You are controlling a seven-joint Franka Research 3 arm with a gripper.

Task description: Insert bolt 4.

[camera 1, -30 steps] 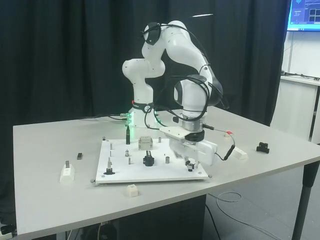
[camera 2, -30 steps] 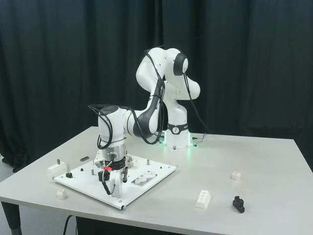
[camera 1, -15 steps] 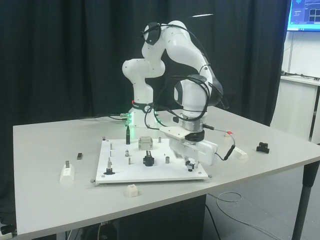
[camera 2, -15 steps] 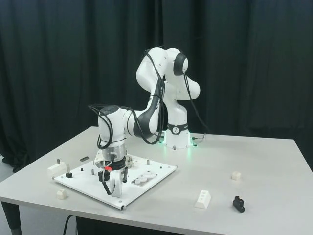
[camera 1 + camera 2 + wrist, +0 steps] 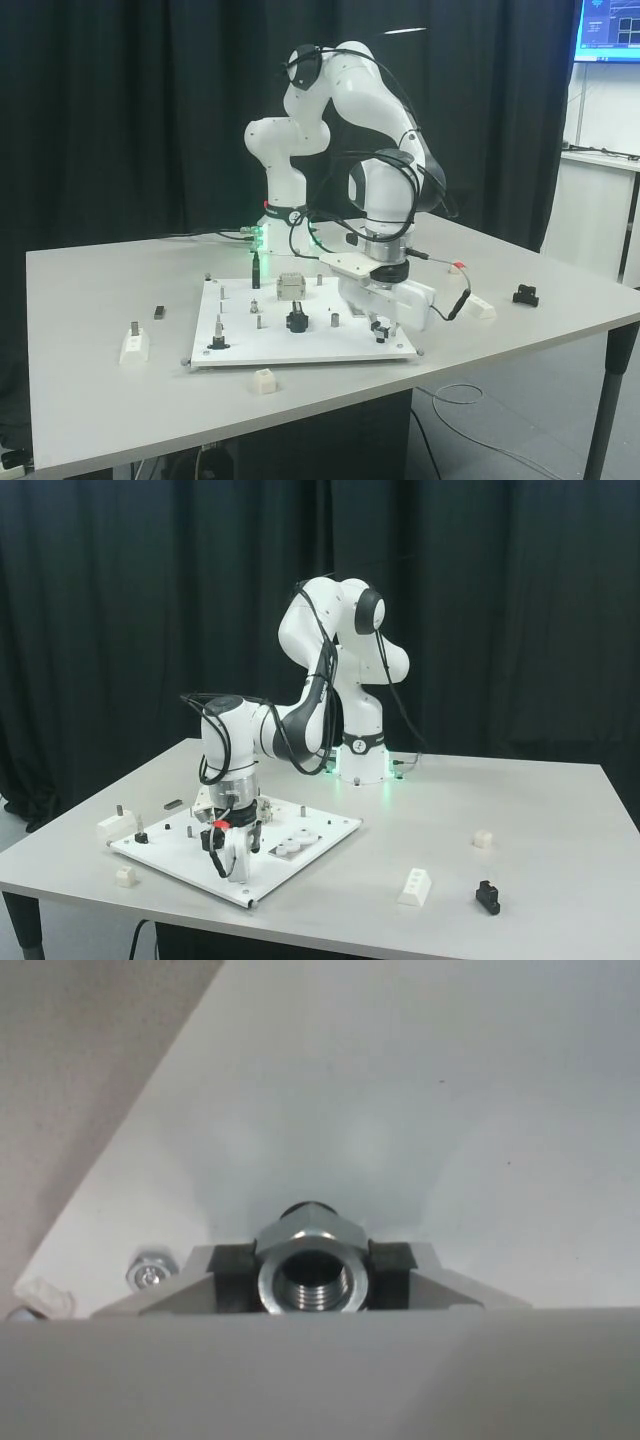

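While gripper [image 5: 312, 1282] clamps bolt [image 5: 312, 1278] between fingers [image 5: 232, 1282], bolt axis stands vertical, plate [image 5: 400, 1110] straight below, not off toward any clock direction.

Shiny threaded metal bolt [image 5: 312, 1278], smooth matt white board [image 5: 420, 1110], matt grey table [image 5: 90, 300]

White arm [image 5: 350, 90] rising from the base, folded over at the top and bent down to the front. Wrist [image 5: 380, 195] pointing straight down, with black cables hanging around. Gripper [image 5: 312, 1275] low over the board, fingers [image 5: 232, 1272] closed from both sides on a grey threaded metal piece, probably a nut rather than a bolt.
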